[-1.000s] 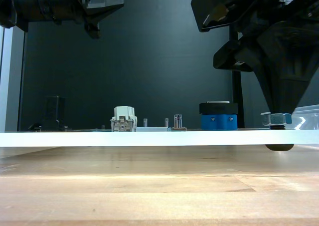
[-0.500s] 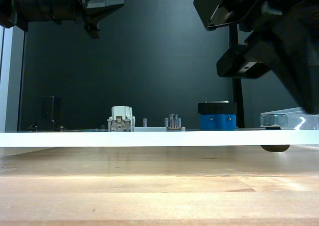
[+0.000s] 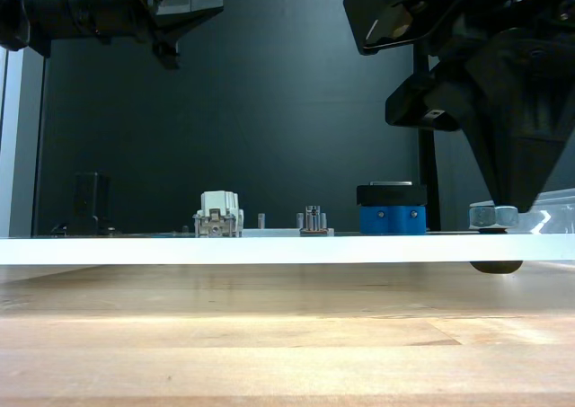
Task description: Pick the M12 fastener and fasten on the M12 threads
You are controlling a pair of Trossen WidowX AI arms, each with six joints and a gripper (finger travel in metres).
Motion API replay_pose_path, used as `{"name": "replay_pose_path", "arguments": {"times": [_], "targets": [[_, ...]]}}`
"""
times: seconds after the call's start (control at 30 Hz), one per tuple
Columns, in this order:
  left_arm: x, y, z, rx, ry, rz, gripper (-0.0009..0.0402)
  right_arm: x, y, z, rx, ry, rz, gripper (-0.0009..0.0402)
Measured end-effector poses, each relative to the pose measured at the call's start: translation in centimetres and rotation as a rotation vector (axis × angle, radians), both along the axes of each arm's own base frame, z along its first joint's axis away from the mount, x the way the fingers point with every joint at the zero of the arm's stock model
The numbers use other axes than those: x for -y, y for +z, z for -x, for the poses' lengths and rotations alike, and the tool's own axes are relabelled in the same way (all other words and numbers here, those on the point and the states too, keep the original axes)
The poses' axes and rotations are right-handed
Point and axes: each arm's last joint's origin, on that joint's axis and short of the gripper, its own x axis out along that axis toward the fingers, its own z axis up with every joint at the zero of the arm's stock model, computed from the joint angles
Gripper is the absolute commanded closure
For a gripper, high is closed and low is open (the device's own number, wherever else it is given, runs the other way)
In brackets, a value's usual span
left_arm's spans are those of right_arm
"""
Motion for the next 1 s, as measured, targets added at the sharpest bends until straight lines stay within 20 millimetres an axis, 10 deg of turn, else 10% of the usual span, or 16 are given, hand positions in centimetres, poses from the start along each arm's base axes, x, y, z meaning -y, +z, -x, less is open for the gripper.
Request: {"name": "replay_pose_path", "arguments": {"times": [0.6, 1.0], "targets": [[0.00, -0.01, 0.00, 0.000, 0.000, 0.000, 0.0393, -0.85, -0.11, 0.28, -0.108, 0.111, -0.268, 0.0393], [0.00, -0.01, 0.00, 0.000, 0.000, 0.000, 0.0393, -0.20, -0.18, 0.20, -0.047, 0.039, -0.077, 0.0393]]}}
